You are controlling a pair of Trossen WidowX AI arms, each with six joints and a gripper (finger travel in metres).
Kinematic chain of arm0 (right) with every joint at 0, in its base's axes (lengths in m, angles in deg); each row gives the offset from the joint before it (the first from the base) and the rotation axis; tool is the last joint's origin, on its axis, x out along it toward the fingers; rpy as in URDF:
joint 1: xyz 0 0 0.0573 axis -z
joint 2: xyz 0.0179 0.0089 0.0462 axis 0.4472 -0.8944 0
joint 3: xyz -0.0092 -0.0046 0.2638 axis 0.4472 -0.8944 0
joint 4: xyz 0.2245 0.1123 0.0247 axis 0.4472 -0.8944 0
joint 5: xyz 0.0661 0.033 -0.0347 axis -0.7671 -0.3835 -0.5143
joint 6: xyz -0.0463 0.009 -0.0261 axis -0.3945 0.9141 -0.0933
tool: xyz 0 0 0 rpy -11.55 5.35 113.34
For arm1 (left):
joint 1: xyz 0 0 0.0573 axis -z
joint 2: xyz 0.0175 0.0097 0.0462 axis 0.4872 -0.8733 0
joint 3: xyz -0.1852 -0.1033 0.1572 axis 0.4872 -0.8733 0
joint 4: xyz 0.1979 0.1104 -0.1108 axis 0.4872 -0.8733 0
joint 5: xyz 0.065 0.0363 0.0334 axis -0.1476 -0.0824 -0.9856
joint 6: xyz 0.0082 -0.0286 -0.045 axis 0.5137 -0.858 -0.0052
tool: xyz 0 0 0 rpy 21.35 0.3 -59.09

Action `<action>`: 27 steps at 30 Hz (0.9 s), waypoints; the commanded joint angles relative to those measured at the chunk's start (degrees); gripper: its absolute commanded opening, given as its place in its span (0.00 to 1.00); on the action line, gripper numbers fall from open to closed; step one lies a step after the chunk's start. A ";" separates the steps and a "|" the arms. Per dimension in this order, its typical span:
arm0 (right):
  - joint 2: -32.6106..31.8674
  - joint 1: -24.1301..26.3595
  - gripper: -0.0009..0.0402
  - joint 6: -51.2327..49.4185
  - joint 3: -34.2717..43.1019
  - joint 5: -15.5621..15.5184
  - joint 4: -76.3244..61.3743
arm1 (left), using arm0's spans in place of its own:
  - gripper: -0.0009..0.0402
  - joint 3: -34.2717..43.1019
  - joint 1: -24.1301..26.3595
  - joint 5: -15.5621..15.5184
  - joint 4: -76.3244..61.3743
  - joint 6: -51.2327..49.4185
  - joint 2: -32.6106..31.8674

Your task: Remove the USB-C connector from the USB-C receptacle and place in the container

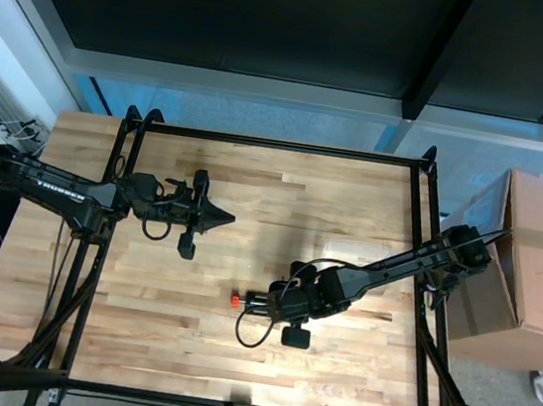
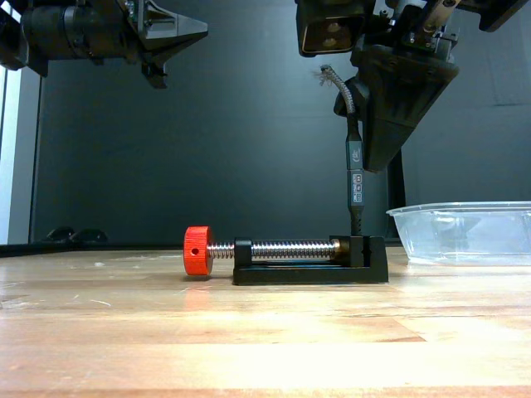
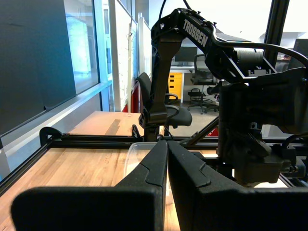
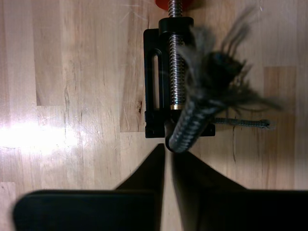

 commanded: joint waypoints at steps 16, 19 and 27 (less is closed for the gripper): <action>0.17 0.20 0.02 -0.37 3.80 -0.24 -4.76 | 0.02 0.02 -0.02 0.02 0.02 0.00 -0.02; 0.48 0.24 0.02 -0.70 6.82 -0.24 -8.68 | 0.02 0.02 -0.02 0.02 0.02 0.00 -0.02; 1.03 0.24 0.02 -0.68 15.19 -0.24 -19.23 | 0.02 0.02 0.00 0.02 0.02 0.00 -0.02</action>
